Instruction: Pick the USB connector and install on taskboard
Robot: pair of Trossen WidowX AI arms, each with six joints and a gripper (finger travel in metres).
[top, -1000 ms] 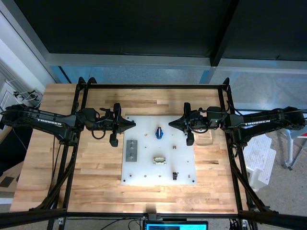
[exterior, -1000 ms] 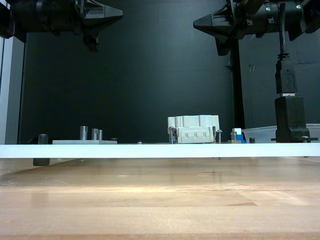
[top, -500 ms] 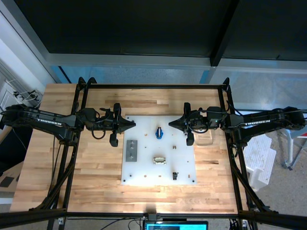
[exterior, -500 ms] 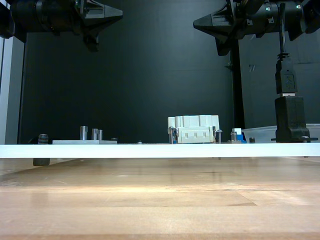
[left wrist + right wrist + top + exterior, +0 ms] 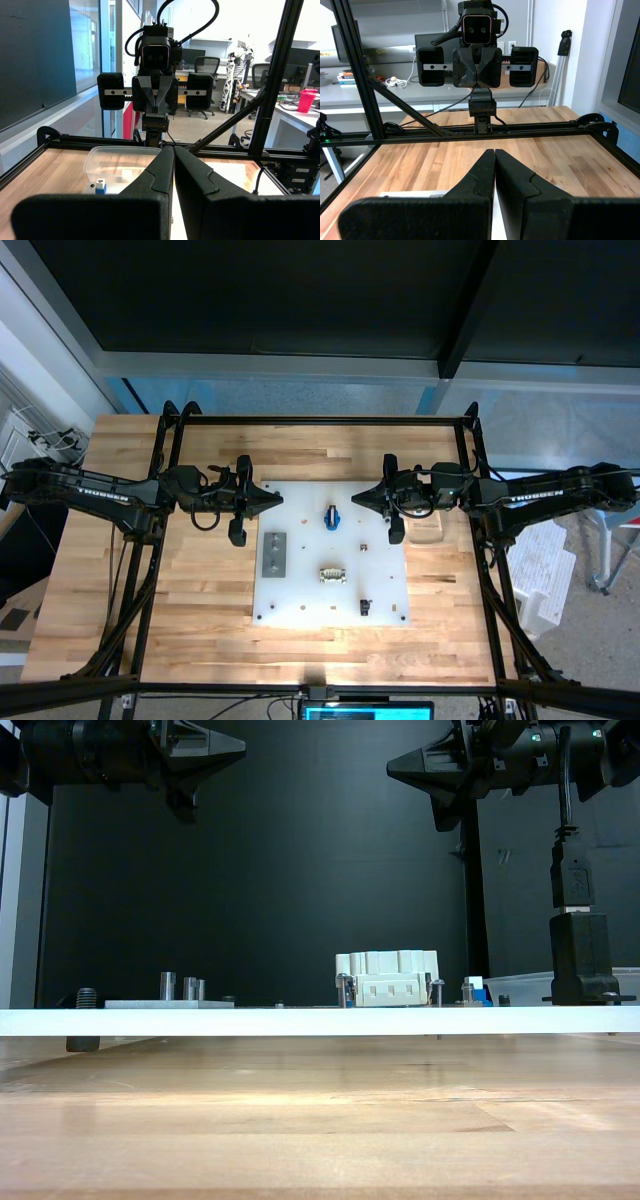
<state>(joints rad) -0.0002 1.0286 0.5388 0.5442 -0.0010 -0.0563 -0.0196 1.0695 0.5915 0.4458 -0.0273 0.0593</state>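
Nothing has moved since half a second ago or the second before: both arms hang in the same parked pose and every part on the board lies where it did.

The left gripper (image 5: pixel 279 498) is held high over the far left edge of the taskboard (image 5: pixel 300 540), pointing inward. Its jaws are pressed together, as the left wrist view shows, with nothing between them. The right gripper (image 5: pixel 355 498) mirrors it over the far right part of the board, also pointing inward. Its jaws are together and empty too. The two tips face each other, well apart, with the blue part (image 5: pixel 332 517) below the gap between them. From the low view both grippers sit far above the board.

The USB connector (image 5: pixel 574 880) stands upright on the black socket (image 5: pixel 581 960) near the board's near right corner, with a narrow silver band showing where the two meet. A thin dark cable rises straight up from it. Neither gripper is near it.

The grey block (image 5: pixel 273 553) lies on the left half of the board. The silver connector (image 5: pixel 333 574) sits near the middle. A clear tub (image 5: pixel 428 530) rests on the worktop (image 5: pixel 200 590) just beside the board's right edge, below the right arm.
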